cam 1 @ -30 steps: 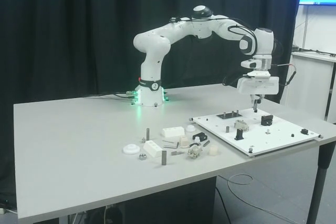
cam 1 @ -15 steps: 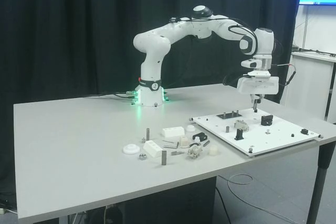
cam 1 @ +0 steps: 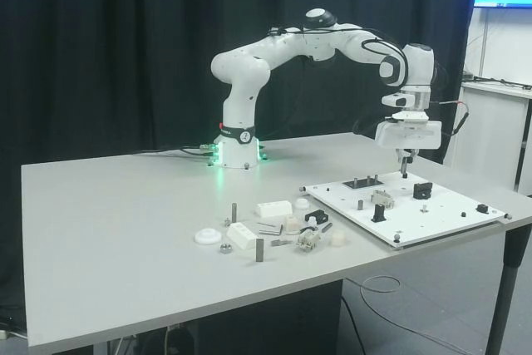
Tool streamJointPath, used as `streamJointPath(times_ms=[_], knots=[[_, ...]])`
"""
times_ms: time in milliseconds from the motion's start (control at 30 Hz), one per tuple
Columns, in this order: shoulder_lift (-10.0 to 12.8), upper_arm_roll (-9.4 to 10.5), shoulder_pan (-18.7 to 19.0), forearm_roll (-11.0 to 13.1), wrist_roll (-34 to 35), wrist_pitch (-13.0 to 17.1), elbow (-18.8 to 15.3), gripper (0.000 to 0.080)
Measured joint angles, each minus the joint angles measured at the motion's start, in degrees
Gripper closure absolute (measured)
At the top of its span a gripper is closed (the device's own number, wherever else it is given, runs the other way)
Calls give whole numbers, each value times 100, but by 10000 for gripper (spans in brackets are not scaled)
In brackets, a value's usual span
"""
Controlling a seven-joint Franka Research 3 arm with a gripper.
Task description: Place round peg 4.
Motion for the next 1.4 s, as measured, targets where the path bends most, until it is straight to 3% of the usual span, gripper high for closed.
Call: streamJointPath(times_ms=[767,1400], knots=[[0,-74,61,-117,0,12,8,653],[7,-294,-244,-914,-1,156,-191,653]])
